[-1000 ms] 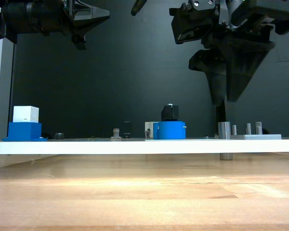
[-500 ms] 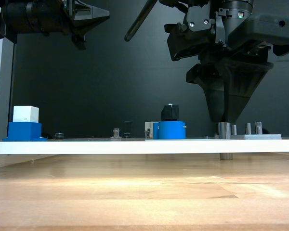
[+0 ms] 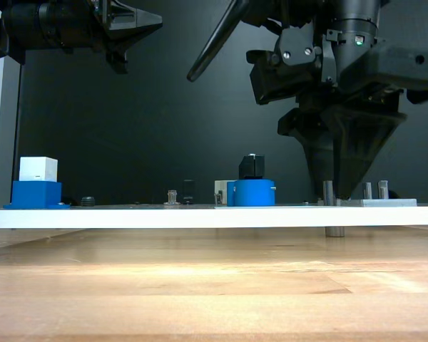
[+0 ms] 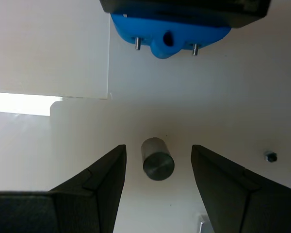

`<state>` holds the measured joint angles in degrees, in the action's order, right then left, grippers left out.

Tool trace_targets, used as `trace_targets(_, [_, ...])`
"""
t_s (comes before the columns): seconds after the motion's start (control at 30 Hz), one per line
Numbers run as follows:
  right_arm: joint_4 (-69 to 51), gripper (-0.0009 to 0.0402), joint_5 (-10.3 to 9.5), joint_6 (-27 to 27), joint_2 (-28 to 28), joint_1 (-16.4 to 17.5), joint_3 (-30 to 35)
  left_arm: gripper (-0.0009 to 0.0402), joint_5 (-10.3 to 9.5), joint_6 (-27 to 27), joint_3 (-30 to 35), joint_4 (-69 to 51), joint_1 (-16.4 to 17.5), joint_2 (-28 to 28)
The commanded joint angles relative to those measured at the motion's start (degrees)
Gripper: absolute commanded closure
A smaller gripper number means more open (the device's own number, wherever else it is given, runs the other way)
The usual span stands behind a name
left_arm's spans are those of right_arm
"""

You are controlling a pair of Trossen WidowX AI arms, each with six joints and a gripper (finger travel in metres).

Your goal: Pick the 16mm cylinder and place it in the container

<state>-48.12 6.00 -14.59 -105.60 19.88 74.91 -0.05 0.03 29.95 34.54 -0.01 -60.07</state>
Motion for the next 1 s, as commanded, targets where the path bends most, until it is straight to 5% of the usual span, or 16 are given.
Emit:
trace_targets(0.03, [0.1,0.0208,0.0,0.1,0.0,0.0,-0.2,0.0393,0.02,0.0,0.0,0.0,0.0,0.0])
trace_targets(1.0, [0.0,0.0349,-0.04,0.1,0.2,0.0,-0.1,0.0393,0.04,0.0,0.0,0.0,0.0,0.0])
